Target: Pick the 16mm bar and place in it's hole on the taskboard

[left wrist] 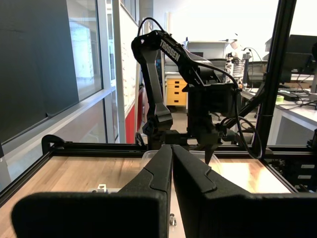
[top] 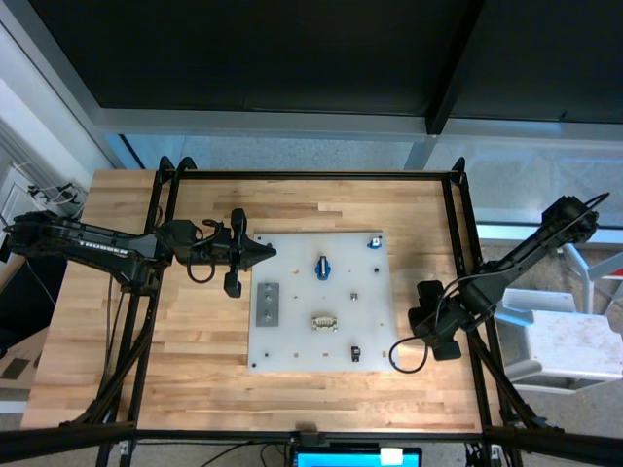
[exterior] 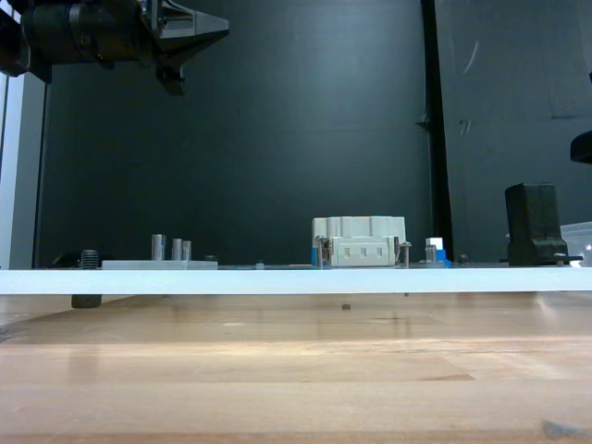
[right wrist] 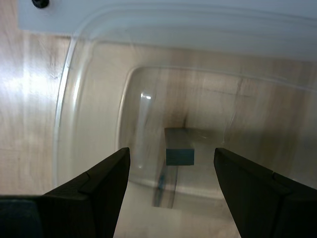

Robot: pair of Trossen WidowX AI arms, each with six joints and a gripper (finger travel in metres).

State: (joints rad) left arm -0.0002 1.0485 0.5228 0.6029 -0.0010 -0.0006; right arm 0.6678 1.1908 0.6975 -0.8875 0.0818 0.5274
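Showing matte black on the left gripper [top: 268, 251], closed above the white taskboard's [top: 292, 341] left edge, and on the right gripper [right wrist: 171, 148], spread over a clear tub [right wrist: 74, 124]. Showing dark grey-blue on the 16mm bar [right wrist: 179, 146] lying free inside. Showing pale, plank-striped wood on the table [top: 195, 370].

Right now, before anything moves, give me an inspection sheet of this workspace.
Surface: wooden table, white task board at its middle.
Job's things: a dark bar lies free in a clear tray beside the board; whether it is the 16mm one, cannot tell.
Clutter: grey block, white connector, blue part on the board.
Grippers: left gripper shut, empty, high up near the board's left edge; right gripper open above the tray.
Cables: a black loop at each wrist.
Surroundings: black frame, screen at the near edge.
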